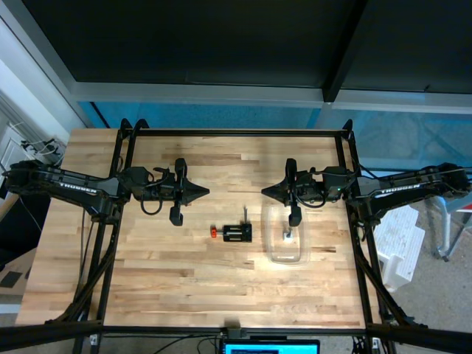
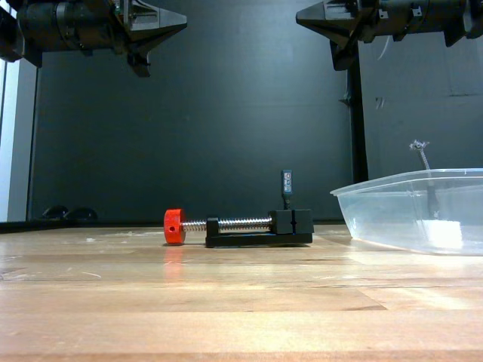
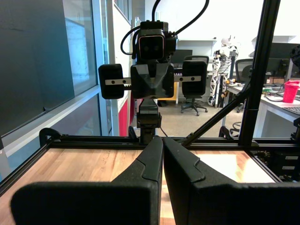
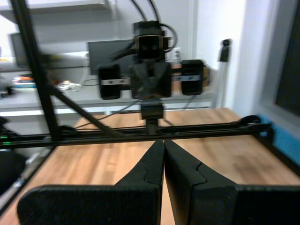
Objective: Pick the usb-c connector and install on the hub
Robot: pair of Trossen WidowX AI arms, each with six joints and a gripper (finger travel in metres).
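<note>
Both arms hung high over the surface, tips facing each other. The left jaws sat left of the middle and the right jaws up above the clear tub, both pairs pinched together on nothing. The usb-c connector lay loose in that tub, clear of the hub, which stood upright in the little vise with the red knob.

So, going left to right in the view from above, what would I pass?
First the left hand, shut, raised → red knob → black clamp gripping the upright hub → right hand, shut, raised → clear tub, with the usb-c connector lying free inside.
</note>
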